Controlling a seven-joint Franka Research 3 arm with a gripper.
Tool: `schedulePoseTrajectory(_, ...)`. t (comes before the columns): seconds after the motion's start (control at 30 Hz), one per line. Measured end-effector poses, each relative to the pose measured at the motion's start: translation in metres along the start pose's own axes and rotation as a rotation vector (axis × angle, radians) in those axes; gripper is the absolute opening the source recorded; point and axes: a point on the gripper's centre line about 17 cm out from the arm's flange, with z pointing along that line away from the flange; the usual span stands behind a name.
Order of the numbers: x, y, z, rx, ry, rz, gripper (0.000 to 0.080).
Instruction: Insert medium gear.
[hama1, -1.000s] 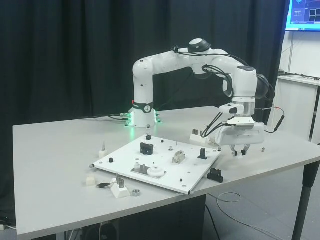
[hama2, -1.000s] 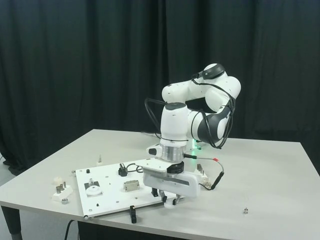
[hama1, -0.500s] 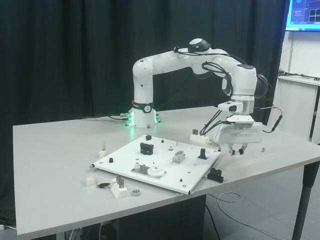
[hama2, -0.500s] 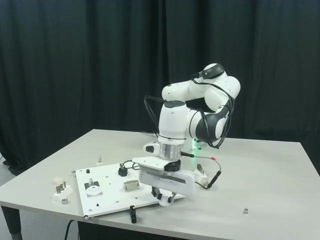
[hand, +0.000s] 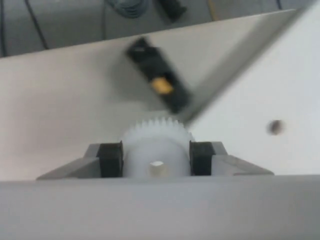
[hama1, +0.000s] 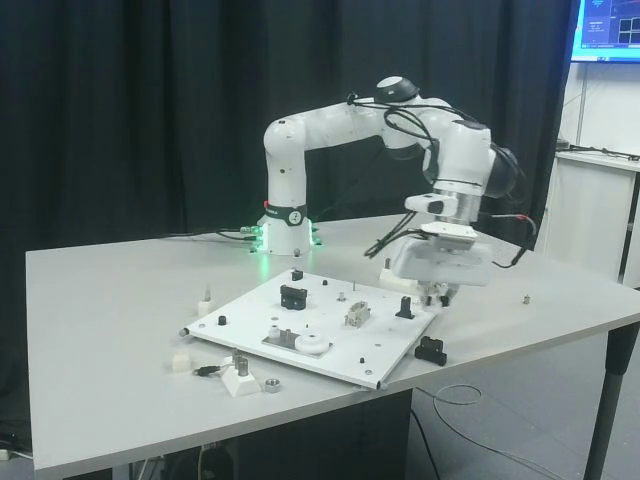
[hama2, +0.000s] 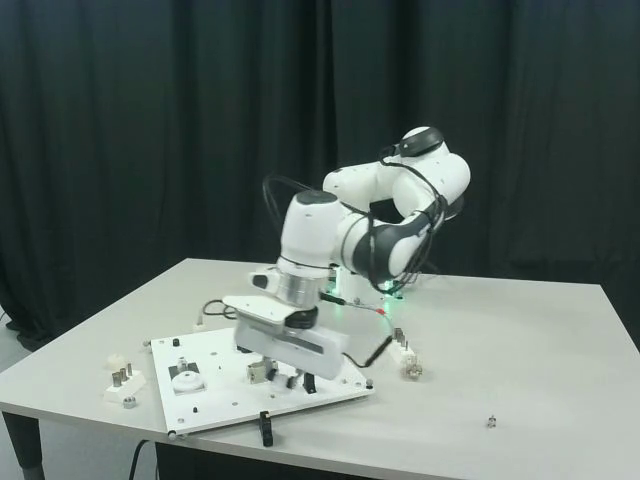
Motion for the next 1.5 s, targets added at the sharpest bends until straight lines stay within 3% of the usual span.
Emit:
schedulePoseTrajectory(0.5, -0.015, 0.103, 0.007, -0.026, -0.034, 0.0, 0.028)
schedulePoseTrajectory(0.87, -0.033, 0.163, 0.021, 0.012, -0.057, 0.01, 0.028)
schedulePoseTrajectory(1.5, -0.049, 0.232, 0.053, 0.072, -0.046, -0.005, 0.028)
